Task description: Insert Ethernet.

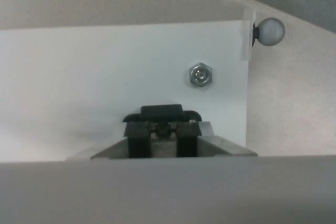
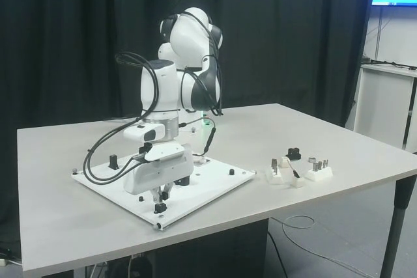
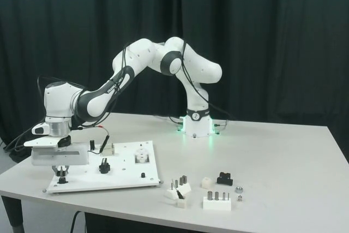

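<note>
Currently the Ethernet plug (image 1: 161,113) sits between the two black fingertips (image 1: 137,139) of the gripper (image 1: 161,139), low over the white board (image 1: 105,77). The fingers are narrow and appear closed on the plug body, though the contact faces themselves are partly hidden. In the first room view the gripper (image 2: 159,193) hangs over the near left corner of the board (image 2: 215,183), just above a small black fitting (image 2: 158,208); whether plug and fitting touch cannot be told.

Handling judgement: small, light, rigid moulded plug; latch tab likely thin and easy to snap. Best held on the flat side faces, leaving the tab free. Slip under side load seems possible, so alignment should come before any push.

Nearby on the board: a hex nut (image 1: 200,74) and a grey ball-headed peg (image 1: 270,31) at the corner. Well right on the grey table (image 3: 283,151), white holder blocks (image 3: 217,202) with spare parts.
</note>
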Controlling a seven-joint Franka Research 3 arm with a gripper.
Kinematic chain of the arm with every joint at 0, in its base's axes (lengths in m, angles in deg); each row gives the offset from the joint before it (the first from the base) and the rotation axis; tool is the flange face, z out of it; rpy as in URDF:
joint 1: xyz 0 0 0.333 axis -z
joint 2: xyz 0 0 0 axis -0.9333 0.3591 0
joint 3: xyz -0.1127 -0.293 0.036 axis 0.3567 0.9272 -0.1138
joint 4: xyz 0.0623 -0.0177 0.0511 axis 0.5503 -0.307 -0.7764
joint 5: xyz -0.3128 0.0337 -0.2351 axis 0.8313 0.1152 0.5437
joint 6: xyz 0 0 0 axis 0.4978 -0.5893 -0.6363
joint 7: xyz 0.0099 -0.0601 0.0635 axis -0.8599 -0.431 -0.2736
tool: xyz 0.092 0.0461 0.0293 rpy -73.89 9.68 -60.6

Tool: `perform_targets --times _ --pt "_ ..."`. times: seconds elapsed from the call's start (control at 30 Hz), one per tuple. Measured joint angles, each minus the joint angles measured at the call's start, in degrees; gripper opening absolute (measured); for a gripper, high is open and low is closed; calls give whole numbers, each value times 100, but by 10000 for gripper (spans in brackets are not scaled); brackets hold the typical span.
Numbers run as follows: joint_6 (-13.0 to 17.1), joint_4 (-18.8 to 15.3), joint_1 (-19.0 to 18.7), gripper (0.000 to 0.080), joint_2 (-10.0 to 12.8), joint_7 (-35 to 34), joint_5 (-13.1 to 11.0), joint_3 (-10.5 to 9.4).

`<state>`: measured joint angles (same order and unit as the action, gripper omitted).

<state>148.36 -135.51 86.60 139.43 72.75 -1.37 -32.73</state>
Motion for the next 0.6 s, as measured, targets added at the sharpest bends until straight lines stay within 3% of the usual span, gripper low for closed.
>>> perform_targets --times 0.6 --pt "15 9 5 104 20 0 -40 2"
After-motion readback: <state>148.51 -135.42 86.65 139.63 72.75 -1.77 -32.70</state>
